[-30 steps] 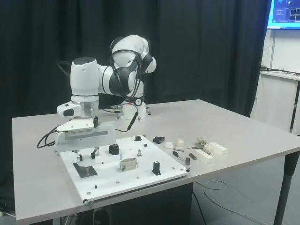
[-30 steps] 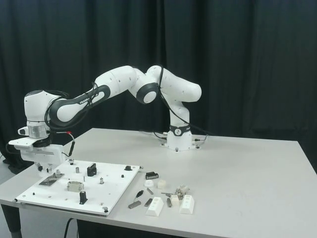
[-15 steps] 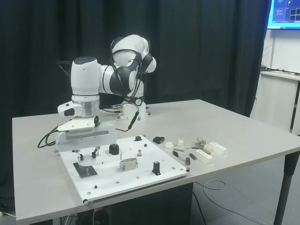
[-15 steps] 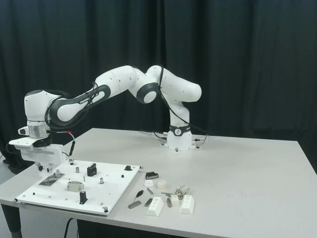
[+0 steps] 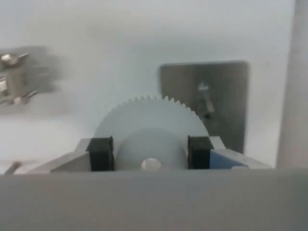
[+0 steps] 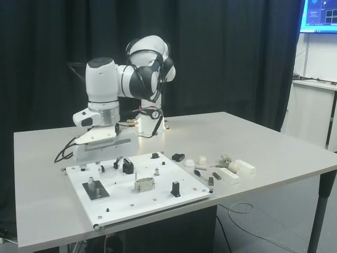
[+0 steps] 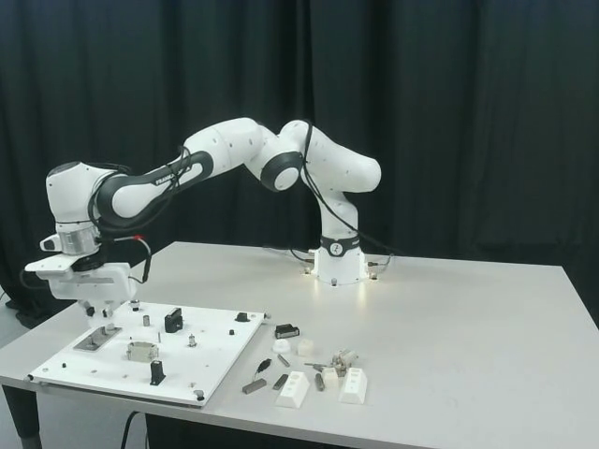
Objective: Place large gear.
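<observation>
The large gear (image 5: 151,134) is white and toothed, and in the wrist view it sits between my two black finger pads (image 5: 100,153), which press on its hub. My gripper (image 5: 150,154) is shut on it. Beyond the gear lies a grey plate (image 5: 226,106) with a thin upright peg (image 5: 204,96); the gear is off that peg. In the room views my gripper (image 6: 109,165) (image 7: 98,309) hangs a little above the white board's (image 6: 158,203) far left part, behind the grey plate (image 6: 97,192) (image 7: 92,342). The gear itself is hidden by the hand there.
On the board stand a black knob (image 6: 127,167), a metal connector (image 6: 143,184), a black block (image 6: 175,188) and small pins. Loose white and black parts (image 6: 231,169) lie on the grey table right of the board. The arm's base (image 6: 150,124) stands behind.
My gripper was low over the grey plate; it has risen and shifted toward the board's back, and the arm's elbow has swung with it. The fingers remain on the gear.
</observation>
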Available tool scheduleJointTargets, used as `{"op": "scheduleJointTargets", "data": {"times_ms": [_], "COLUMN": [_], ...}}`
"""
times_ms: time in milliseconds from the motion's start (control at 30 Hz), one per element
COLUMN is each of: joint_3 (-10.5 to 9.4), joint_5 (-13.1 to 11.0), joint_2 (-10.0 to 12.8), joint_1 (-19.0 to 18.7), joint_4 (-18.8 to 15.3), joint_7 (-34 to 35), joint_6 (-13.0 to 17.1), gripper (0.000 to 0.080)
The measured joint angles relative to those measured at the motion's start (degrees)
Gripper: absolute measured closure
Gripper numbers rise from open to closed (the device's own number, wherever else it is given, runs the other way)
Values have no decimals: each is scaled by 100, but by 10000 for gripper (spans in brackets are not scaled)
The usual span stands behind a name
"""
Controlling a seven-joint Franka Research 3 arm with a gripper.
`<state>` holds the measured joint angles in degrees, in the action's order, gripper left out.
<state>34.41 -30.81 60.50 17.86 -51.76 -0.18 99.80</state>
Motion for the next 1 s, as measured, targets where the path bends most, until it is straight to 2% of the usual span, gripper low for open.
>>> {"op": "scheduleJointTargets", "data": {"times_ms": [567, 800, 1000], "joint_3": [149, 187, 199], "joint_5": [-29, -29, -29], "joint_2": [-253, -357, -488], "joint_1": [-458, -750, -1052], "joint_4": [-68, -241, -527], "joint_7": [302, 534, 723], "joint_6": [-1247, -1595, -1718], "gripper": [473, 473, 473]}}
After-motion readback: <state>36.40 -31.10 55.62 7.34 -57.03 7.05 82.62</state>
